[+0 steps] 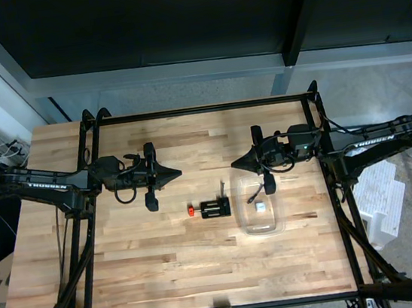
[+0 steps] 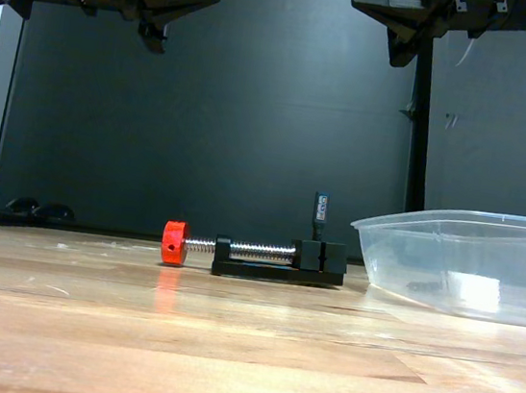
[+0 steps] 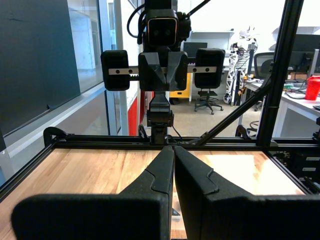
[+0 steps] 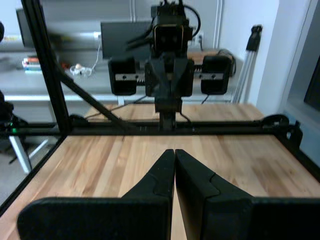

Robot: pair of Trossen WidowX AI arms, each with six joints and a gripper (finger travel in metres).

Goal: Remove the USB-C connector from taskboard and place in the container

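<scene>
While both arms hang high over the table point(image 1: 127, 248), the left gripper point(image 1: 177, 174) is on the left side; its two fingers point(image 3: 161, 172) are pressed tight together and hold nothing. The right gripper point(image 1: 235, 164) is on the right side and points at the left one across a gap; its fingers point(image 4: 161, 175) are pressed tight together too, and they hold nothing. Both grippers are well above the things on the wood.

The taskboard point(image 1: 215, 208) sits on the table, nearer than the gap between the two grippers; its orange-red knob point(image 1: 191, 210) is at its left end; a thin little post point(image 2: 320, 210) stands straight up from its right part. The container point(image 1: 263, 233) sits just beside the taskboard, on its right.

The USB-C connector point(image 1: 250, 194) lies inside the container, in the far left part, bent in a small curve; it is apart from the taskboard. A small white cube point(image 1: 261, 206) lies in the container too, near the connector and a bit nearer than it.
</scene>
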